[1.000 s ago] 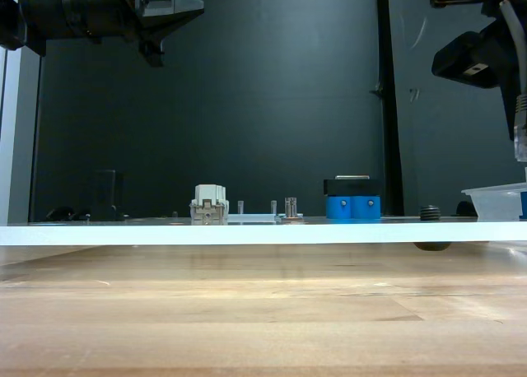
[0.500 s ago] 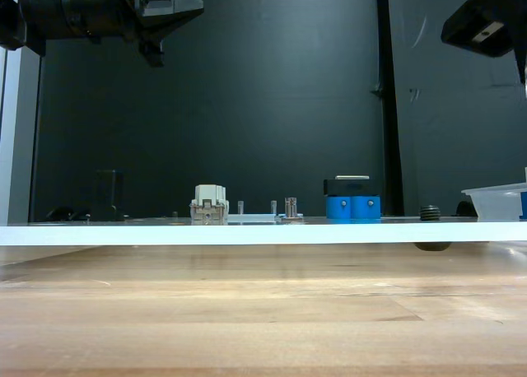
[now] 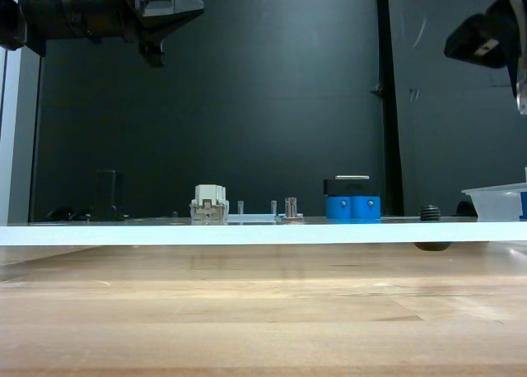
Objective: Remove the rj45 connector and place it in the container
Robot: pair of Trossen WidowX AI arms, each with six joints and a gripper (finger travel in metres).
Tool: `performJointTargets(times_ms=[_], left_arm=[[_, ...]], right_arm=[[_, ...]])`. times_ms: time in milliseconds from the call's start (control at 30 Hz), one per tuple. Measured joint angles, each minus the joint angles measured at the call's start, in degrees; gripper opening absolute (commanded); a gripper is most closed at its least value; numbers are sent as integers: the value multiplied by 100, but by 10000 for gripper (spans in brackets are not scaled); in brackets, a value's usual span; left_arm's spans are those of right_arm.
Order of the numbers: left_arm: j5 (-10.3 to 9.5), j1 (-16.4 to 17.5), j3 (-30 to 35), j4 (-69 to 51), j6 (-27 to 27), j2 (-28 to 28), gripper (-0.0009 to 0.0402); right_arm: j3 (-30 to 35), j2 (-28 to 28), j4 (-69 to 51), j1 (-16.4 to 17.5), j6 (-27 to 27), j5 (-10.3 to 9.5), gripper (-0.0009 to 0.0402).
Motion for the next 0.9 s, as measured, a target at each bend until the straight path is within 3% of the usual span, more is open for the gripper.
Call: performJointTargets(times_ms=[533, 900], left_arm=[[-2, 0, 0, 0, -2, 0, 1], [-2, 0, 0, 2, 0, 0, 1]], right_arm=[[-1279, -1401, -404, -326, 184, -103, 0], [-1657, -2184, -1316, -348, 284, -105, 0]])
